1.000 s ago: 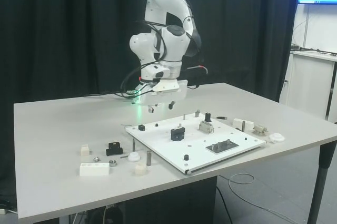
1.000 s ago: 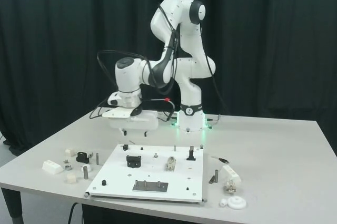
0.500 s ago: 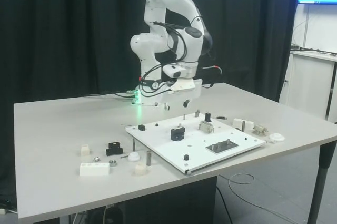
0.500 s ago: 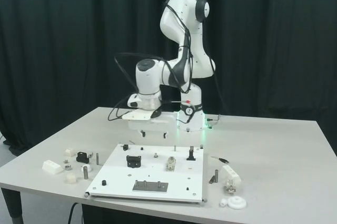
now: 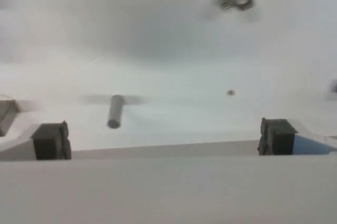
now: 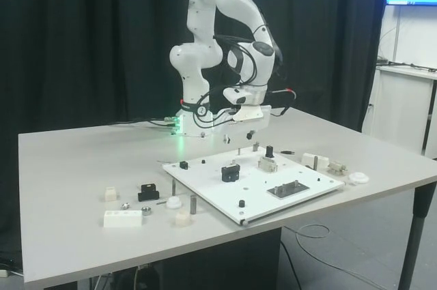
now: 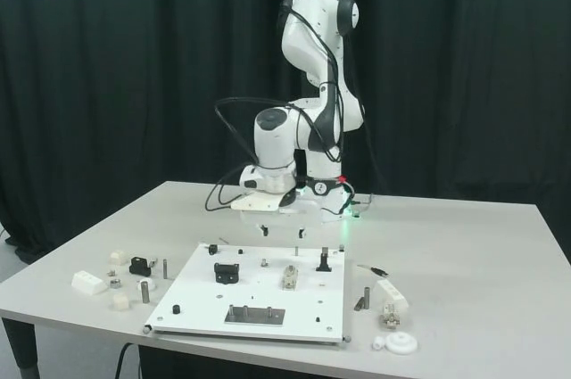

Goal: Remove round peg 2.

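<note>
- Swinging across from the board's left side, the white robot arm [image 6: 225, 37] now hangs over the far edge of the white square assembly board [image 7: 254, 294].
- Its pincer [image 7: 282, 232], fingers wide apart, hovers above the thin grey round peg [image 5: 115, 111] standing there, suggesting descent comes next.
- Which peg counts as number two cannot be told.

Your white arm [image 7: 308, 120] folds down from its raised elbow, wrist level, claw [image 6: 241, 136] pointing downward with its two black fingertips [image 5: 51, 140] spread apart
</note>
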### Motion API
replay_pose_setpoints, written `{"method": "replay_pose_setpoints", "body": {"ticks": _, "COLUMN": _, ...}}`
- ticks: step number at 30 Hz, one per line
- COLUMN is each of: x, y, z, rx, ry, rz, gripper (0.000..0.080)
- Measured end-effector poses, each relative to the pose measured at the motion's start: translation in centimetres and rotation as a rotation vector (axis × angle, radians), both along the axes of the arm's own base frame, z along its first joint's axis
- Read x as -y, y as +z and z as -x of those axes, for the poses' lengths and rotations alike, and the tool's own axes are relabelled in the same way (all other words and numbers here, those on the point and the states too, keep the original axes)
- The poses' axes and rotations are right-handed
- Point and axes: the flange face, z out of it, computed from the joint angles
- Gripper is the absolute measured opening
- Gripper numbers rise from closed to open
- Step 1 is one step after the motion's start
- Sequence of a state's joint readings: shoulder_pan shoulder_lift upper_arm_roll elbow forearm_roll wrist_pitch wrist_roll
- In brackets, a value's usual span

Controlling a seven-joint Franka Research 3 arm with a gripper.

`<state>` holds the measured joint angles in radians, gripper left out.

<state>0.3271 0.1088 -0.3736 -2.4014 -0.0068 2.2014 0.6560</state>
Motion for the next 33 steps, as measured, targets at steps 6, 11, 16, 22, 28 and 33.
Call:
{"method": "replay_pose_setpoints", "body": {"ticks": 6, "x": -0.9, "y": -1.1, "z": 1.1, "rx": -0.013, "ry": 0.003, "rz": -0.010, "gripper": 0.0800}}
{"method": "replay_pose_setpoints", "body": {"ticks": 11, "x": -1.5, "y": -2.0, "z": 1.9, "rx": -0.014, "ry": -0.002, "rz": -0.009, "gripper": 0.0800}}
{"method": "replay_pose_setpoints", "body": {"ticks": 16, "x": -1.9, "y": -2.9, "z": 2.7, "rx": -0.018, "ry": -0.013, "rz": -0.002, "gripper": 0.0800}}
{"method": "replay_pose_setpoints", "body": {"ticks": 22, "x": -2.4, "y": -4.1, "z": 3.4, "rx": -0.031, "ry": -0.027, "rz": 0.011, "gripper": 0.0800}}
{"method": "replay_pose_setpoints", "body": {"ticks": 28, "x": -2.9, "y": -5.1, "z": 3.5, "rx": -0.037, "ry": -0.027, "rz": 0.023, "gripper": 0.0800}}
{"method": "replay_pose_setpoints", "body": {"ticks": 33, "x": -3.2, "y": -5.8, "z": 3.5, "rx": -0.035, "ry": -0.027, "rz": 0.030, "gripper": 0.0800}}
